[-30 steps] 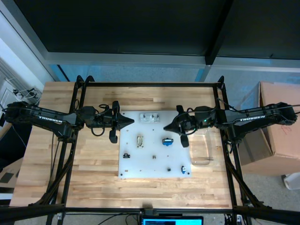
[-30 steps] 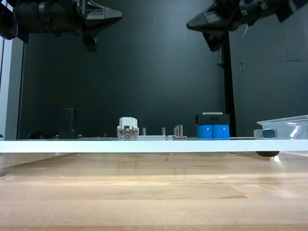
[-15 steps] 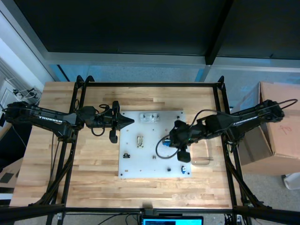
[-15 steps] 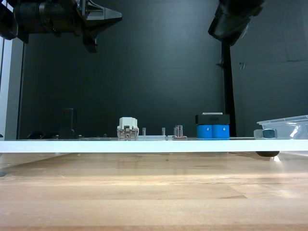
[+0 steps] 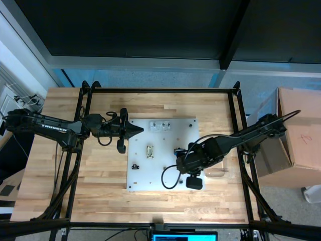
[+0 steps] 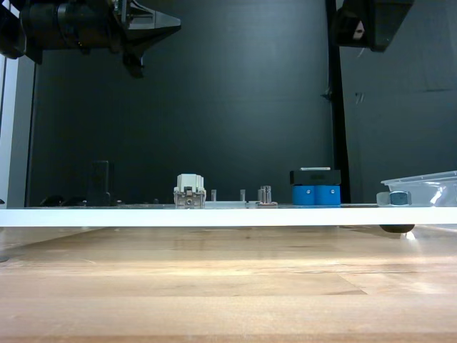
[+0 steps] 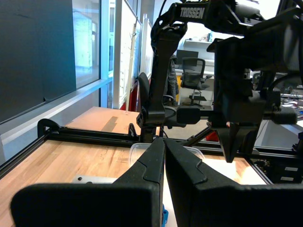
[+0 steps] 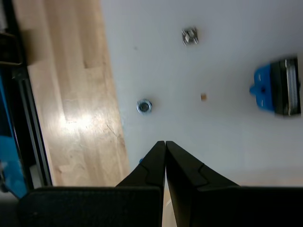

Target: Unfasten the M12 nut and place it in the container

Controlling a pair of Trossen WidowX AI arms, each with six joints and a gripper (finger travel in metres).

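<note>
The left gripper (image 5: 139, 129) hangs high over the far left edge of the white board (image 5: 150, 173), pointing right along the counter (image 5: 100, 196), and its fingers (image 7: 154, 161) are pressed together with nothing between them. On the board stand a cream connector (image 6: 189, 193) left of the middle and a blue connector (image 6: 315, 191) further right. The right gripper (image 8: 165, 143) is held high over the board's near right part, pointing down at it, with its fingers (image 8: 177, 165) also together and holding nothing. The M12 nut (image 8: 144, 106) sits on its stud just inside the board's near right edge, a little ahead of the right gripper's tips and apart from them. In the low view the nut appears low on the board in front of the clear container (image 6: 428, 182). In the high view the right arm covers the nut, and the container lies on the counter just beside the board's right edge. A cardboard box (image 5: 298, 135) stands beyond the counter's right side.
</note>
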